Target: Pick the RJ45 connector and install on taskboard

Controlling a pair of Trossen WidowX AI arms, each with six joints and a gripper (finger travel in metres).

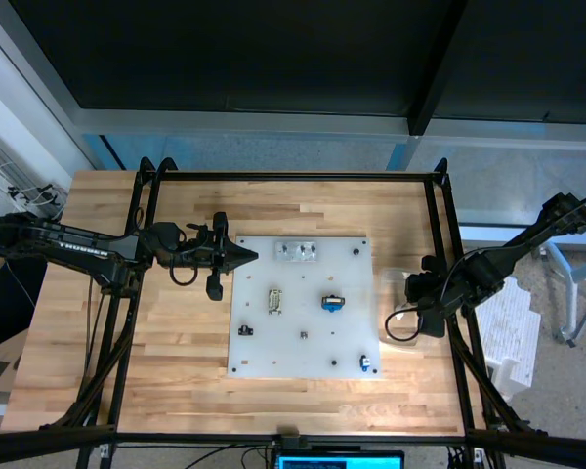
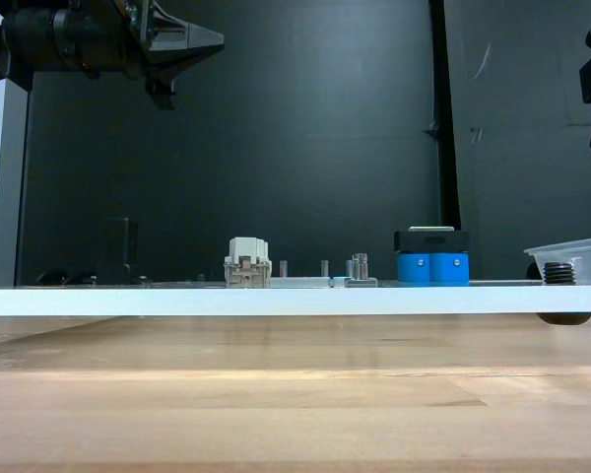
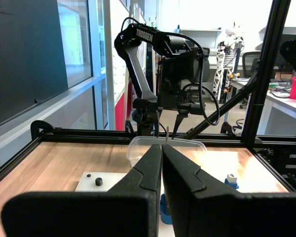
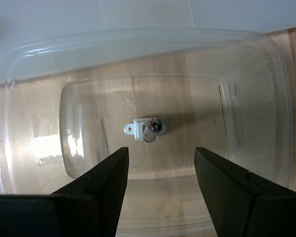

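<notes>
Hovering above the clear tray at right of centre in the high view, the right gripper has its claw released and spread wide. The RJ45 connector lies on the tray floor in line with the gap, probably so a straight descent can take it. The left gripper, clenched on nothing, hangs parked over the left edge of the taskboard, out of the working arm's way.

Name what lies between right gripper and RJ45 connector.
Nothing, per right wrist view: right gripper, jaws open, above the greyish-clear RJ45 connector in the clear plastic tray. Left gripper, shut, over the white taskboard edge.
</notes>
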